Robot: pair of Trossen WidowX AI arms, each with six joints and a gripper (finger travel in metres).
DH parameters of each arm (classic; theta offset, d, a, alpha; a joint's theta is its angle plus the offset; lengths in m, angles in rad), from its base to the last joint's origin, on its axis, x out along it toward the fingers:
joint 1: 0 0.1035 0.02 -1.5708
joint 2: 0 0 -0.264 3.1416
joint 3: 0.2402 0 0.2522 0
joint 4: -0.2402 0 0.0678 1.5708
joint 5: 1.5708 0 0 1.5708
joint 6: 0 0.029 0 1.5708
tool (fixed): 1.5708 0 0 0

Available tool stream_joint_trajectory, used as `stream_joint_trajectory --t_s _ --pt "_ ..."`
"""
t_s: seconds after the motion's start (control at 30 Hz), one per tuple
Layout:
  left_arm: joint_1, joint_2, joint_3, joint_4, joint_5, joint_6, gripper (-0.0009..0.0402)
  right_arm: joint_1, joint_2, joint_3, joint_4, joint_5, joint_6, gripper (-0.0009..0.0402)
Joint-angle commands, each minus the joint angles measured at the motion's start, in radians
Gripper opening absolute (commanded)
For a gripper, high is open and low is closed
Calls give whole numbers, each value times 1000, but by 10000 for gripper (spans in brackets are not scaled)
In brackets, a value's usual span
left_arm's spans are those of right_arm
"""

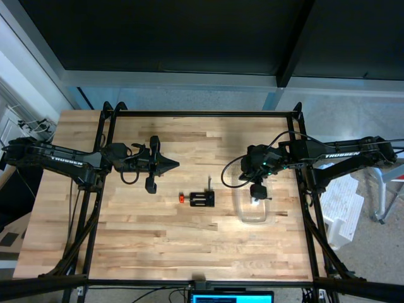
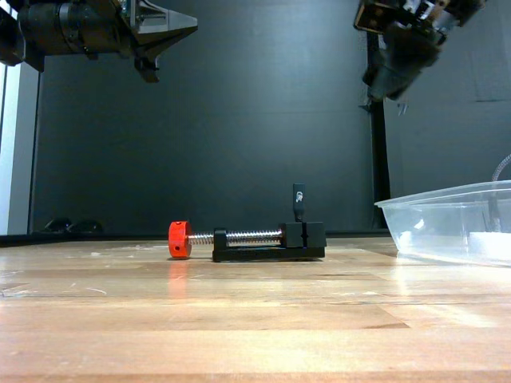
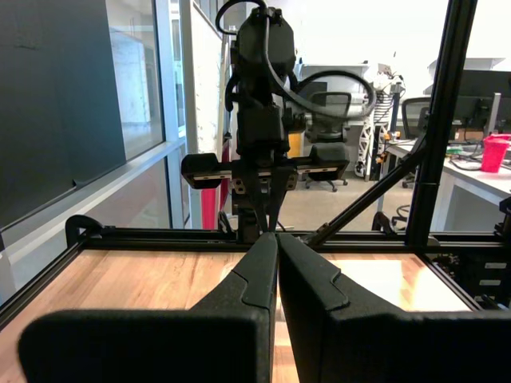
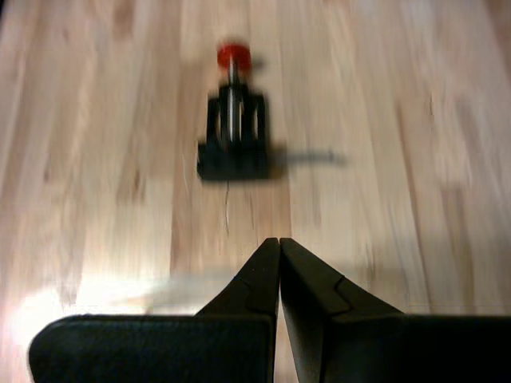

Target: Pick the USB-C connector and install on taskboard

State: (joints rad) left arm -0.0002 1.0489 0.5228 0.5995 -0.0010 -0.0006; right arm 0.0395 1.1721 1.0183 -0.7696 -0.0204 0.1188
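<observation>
The taskboard [image 1: 202, 200] [image 2: 267, 243] [image 4: 232, 144] is a small black block on the wooden table, with an orange-red knob [image 1: 182, 199] [image 2: 180, 239] on its left end. A thin dark post [image 2: 299, 202] stands upright on its right end. My right gripper [image 1: 258, 194] [image 2: 385, 92] [image 4: 279, 242] hangs high, to the right of the taskboard and over the clear tray. It is shut, and nothing shows between its fingers. My left gripper [image 1: 174, 165] [image 2: 174, 30] [image 3: 277, 236] is shut and empty, held high at the left. I cannot make out the USB-C connector.
A clear plastic tray [image 1: 243, 216] [image 2: 447, 214] lies right of the taskboard with a small white block [image 1: 254, 201] inside. A black frame rail [image 1: 202, 114] borders the table. A laptop screen [image 1: 232, 297] sits at the near edge.
</observation>
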Motion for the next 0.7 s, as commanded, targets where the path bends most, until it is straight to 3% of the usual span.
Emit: stream_joint_trajectory --t_s 0.03,0.27,0.37,0.47,0.57,0.7 --pt "0 0 0 0 0 0 0 6 2 11 -90 1 32 0" --pt "0 0 0 0 0 0 0 24 2 20 -266 7 128 0" --pt "0 0 0 0 0 0 0 51 2 20 -311 35 149 0" --pt "0 0 0 0 0 0 0 85 2 20 -343 42 163 1" --pt "0 0 0 0 0 0 0 127 3 20 -375 82 196 11" --pt "0 0 0 0 0 0 0 156 3 20 -412 80 237 41"
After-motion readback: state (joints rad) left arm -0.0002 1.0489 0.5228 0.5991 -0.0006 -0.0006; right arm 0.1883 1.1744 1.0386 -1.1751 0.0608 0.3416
